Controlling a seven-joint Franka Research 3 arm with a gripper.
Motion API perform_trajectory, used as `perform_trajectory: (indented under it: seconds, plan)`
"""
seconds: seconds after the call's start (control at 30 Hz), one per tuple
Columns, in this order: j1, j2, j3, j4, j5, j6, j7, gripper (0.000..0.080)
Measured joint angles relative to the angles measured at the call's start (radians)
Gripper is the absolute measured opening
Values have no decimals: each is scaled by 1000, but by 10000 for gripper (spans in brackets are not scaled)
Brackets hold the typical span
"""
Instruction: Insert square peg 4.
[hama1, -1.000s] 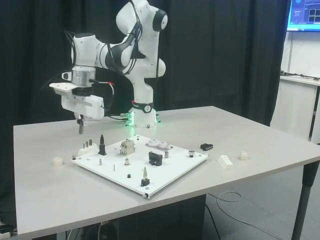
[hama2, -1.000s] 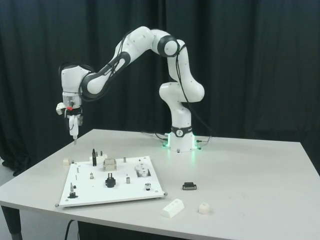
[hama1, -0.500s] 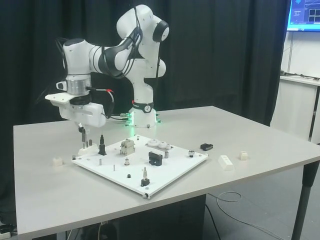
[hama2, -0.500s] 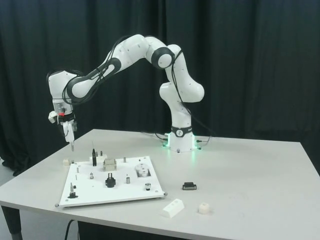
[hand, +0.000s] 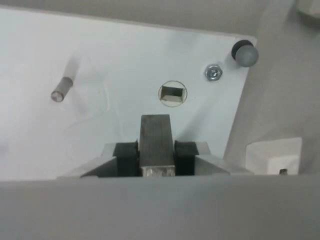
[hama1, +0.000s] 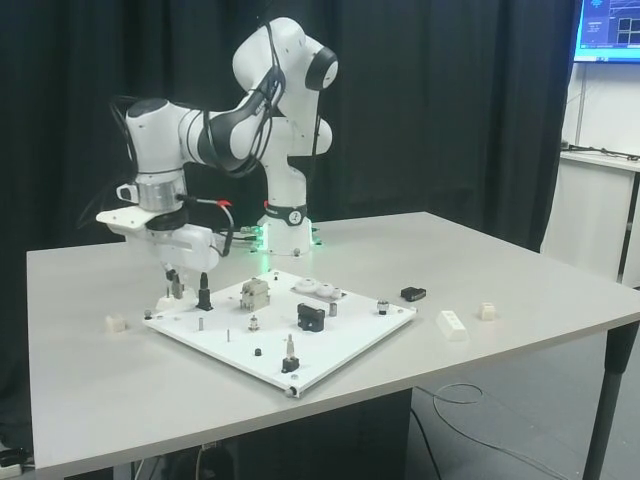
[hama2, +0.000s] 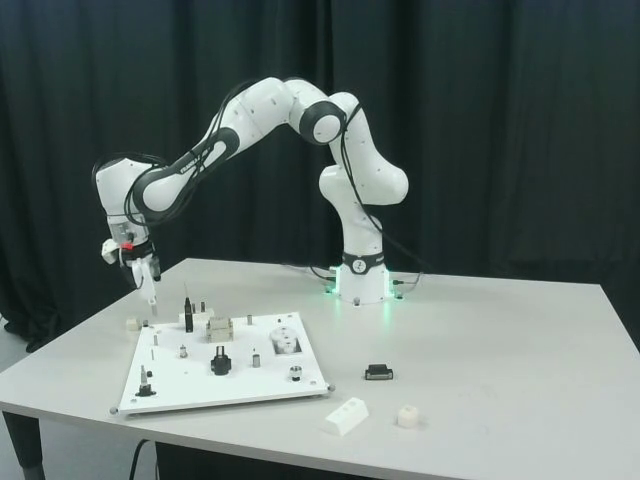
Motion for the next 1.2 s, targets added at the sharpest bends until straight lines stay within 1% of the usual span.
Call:
perform_trajectory:
  seconds: [0.2,0.4,0.8,1.2]
  plan:
    - [-1,21,0,0,4,3,12,150]
    - [-3,37,0,0,7,13,52,150]
    - [-4,55,3,-2,23,24,92,150]
    - [-4,74,4,-3,33,40,99,150]
